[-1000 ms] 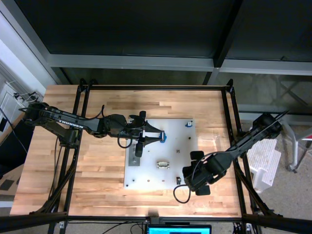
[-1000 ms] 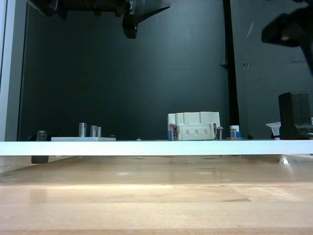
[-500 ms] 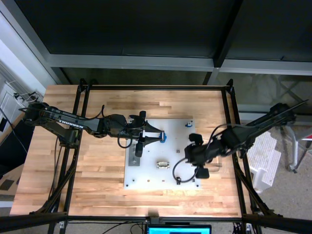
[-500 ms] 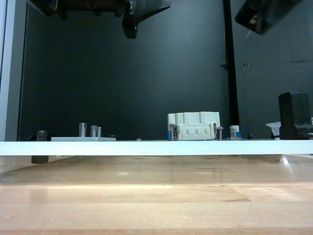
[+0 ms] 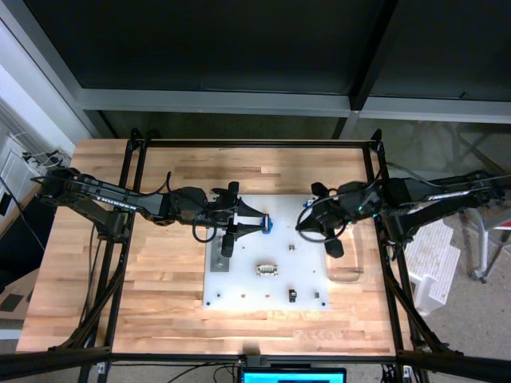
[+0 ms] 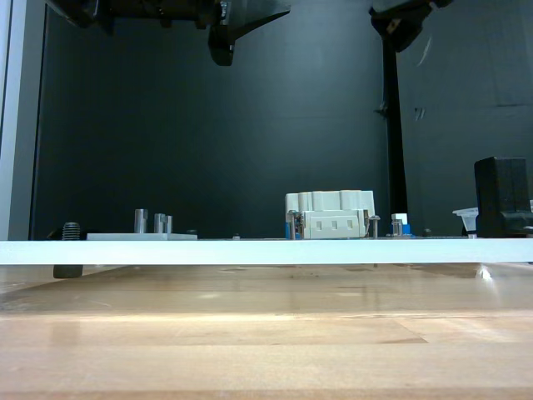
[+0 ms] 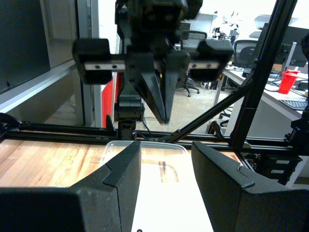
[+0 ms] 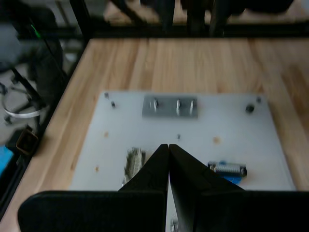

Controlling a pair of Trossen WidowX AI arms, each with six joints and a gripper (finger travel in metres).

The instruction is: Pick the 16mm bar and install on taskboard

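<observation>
The white taskboard (image 5: 263, 291) lies mid-table. On its left side a grey plate (image 5: 218, 266) carries three upright metal bars (image 8: 177, 106); the widest (image 6: 141, 221) stands at the left end, and I cannot tell if it is the 16mm bar. My left gripper (image 5: 257, 223) hovers high over the board's far left, open, with nothing between its fingers (image 7: 120, 193). My right gripper (image 5: 303, 221) hangs above the board's far right, pointing at the left one, shut (image 8: 168, 147) with nothing visible in it. Both show at the top of the low view, left gripper (image 6: 250, 21) and right gripper (image 6: 400, 21).
A white multi-pin connector (image 6: 329, 213) sits mid-board, a black block (image 6: 502, 197) near the front right. A clear plastic tray (image 5: 346, 270) lies just right of the board. Black frame posts (image 5: 382, 199) run along both table sides.
My right arm swung from the board's near right corner up and away to the far right of the board, rising out of the low view. The left arm stayed still.
</observation>
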